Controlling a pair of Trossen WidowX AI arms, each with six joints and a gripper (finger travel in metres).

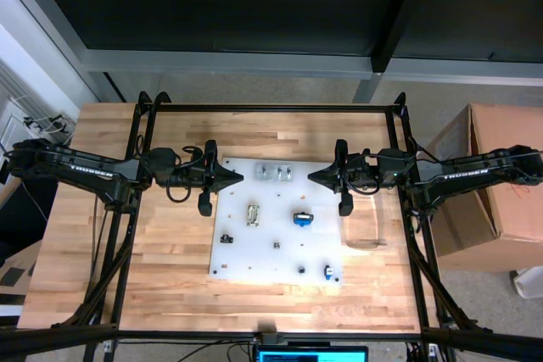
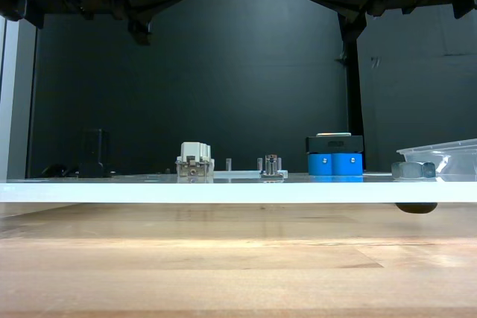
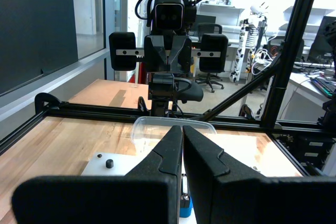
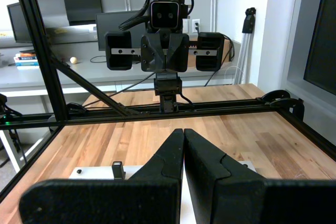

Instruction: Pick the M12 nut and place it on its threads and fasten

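The left gripper (image 1: 240,177) is held high over the white board (image 1: 254,247), pointing inward. Its fingers are pressed together with nothing between them, as its own wrist view (image 3: 182,129) shows plainly. Facing it tip to tip, with a gap left between the two, the right gripper (image 1: 310,177) is held at the same height. Its fingers are likewise closed flat on each other and nothing is held (image 4: 184,131).

The M12 nut (image 1: 328,271) is found well below the right gripper's tip and nearer the table's front edge, well apart from both grippers. In the low view the nut (image 2: 414,170) is seen seated low on its stud, with no ribs shown beneath it. A clear tray (image 1: 373,209) lies under the right gripper's body, outward of its tip, and the nut is seen outside it.
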